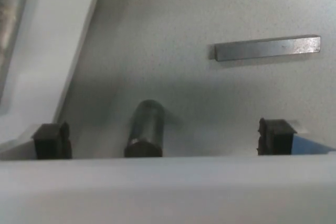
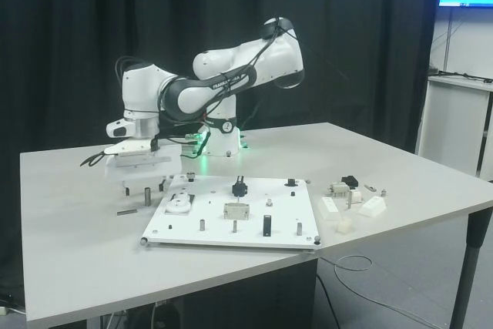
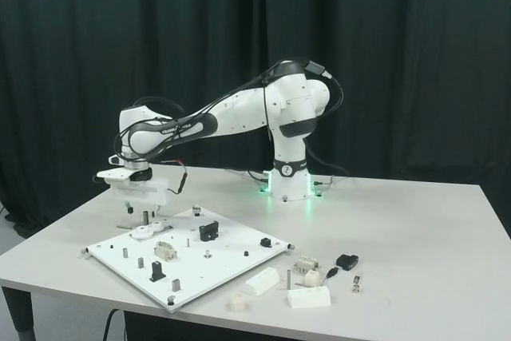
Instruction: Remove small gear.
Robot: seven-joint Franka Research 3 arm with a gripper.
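My gripper (image 1: 164, 138) is open, its black fingertips (image 1: 52, 140) far apart. A dark short cylinder (image 1: 146, 127) sits between them, touched by neither. In the first room view the gripper (image 2: 144, 188) hangs low over the grey table, just off the left edge of the white board (image 2: 254, 229). White gear parts (image 2: 178, 204) rest on the board's near-left corner, right beside the gripper; they are also in the second room view as white gear parts (image 3: 144, 231). I cannot tell which is the small gear. None shows in the wrist view.
A grey metal bar (image 1: 268, 47) lies on the table by the gripper, seen as the bar (image 2: 127, 211) in the room view. The board carries black and grey pegs and a black fixture (image 2: 239, 188). White and black loose parts (image 2: 350, 198) lie to the board's right.
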